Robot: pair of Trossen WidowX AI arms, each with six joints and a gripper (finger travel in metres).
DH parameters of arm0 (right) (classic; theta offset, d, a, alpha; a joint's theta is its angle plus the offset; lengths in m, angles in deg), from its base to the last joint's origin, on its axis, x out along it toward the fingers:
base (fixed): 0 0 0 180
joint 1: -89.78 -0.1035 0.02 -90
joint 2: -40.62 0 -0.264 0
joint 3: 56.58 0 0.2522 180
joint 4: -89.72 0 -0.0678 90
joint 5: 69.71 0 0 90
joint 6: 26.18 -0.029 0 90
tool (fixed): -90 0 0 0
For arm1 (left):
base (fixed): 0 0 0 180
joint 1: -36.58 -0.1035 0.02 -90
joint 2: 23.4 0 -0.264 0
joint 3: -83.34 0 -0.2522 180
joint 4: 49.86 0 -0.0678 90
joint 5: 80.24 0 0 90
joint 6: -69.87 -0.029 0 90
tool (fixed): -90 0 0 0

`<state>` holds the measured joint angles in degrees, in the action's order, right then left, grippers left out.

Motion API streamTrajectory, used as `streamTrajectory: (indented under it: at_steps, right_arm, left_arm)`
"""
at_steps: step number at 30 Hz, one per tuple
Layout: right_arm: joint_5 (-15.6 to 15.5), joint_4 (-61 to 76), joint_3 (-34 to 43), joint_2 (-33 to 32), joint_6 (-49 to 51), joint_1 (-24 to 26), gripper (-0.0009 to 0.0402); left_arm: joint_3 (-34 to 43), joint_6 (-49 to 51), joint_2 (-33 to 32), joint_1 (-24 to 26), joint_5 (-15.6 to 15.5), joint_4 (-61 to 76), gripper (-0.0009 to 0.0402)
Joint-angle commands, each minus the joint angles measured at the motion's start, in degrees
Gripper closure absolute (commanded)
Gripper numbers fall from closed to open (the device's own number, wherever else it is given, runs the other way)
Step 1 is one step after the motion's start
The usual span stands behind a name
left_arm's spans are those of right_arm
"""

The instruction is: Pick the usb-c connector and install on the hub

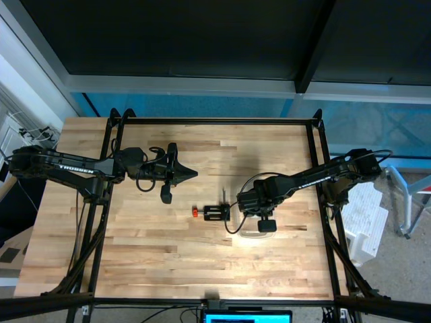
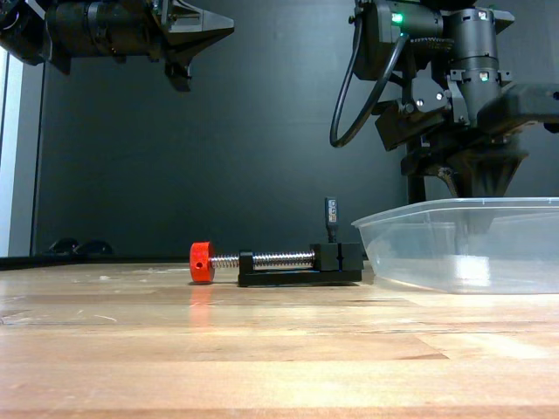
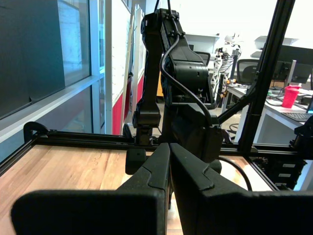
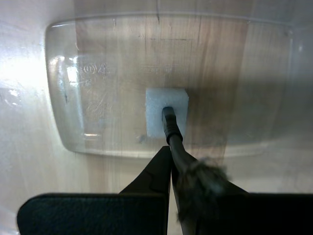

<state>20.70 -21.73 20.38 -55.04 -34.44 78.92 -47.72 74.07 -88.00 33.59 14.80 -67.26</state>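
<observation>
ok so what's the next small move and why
Probably a short straight lift of the right gripper: it looks shut on the usb-c connector, whose tip sits in the foam block inside the clear tray. The hub stands in the vise beside the tray, so its wall needs clearing first. The left gripper hangs shut, high at the left.

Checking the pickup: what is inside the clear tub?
In the clear tub: a white foam block with the usb-c connector stuck in it, the right gripper shut on it. Its tip is hidden in the foam. The left gripper, shut, hangs high at the left.
</observation>
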Motion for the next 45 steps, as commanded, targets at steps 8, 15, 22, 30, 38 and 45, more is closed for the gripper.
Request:
streamTrajectory:
  at_steps: [8, 15, 22, 30, 38, 45]
  right_arm:
    - [0.1, 1.2, 0.0, 3.1, 0.0, 0.0, 0.0393]
    - [0.0, 1.3, -0.7, 6.0, 0.0, 0.0, 0.0393]
    - [0.1, 1.3, -2.0, 8.0, -0.3, 0.0, 0.0393]
    - [0.1, 1.1, -2.0, 8.2, -0.3, 0.0, 0.0393]
    - [0.1, 1.1, -2.0, 8.2, -0.3, 0.0, 0.0393]
    - [0.1, 1.1, -2.0, 8.2, -0.3, 0.0, 0.0393]
  left_arm:
    - [0.0, 0.0, 0.0, 0.0, 0.0, 0.0, 0.0393]
    - [0.0, 0.0, 0.0, 0.0, 0.0, 0.0, 0.0393]
    - [0.0, 0.0, 0.0, 0.0, 0.0, 0.0, 0.0393]
    - [0.0, 0.0, 0.0, 0.0, 0.0, 0.0, 0.0393]
    - [0.0, 0.0, 0.0, 0.0, 0.0, 0.0, 0.0393]
    - [0.0, 0.0, 0.0, 0.0, 0.0, 0.0, 0.0393]
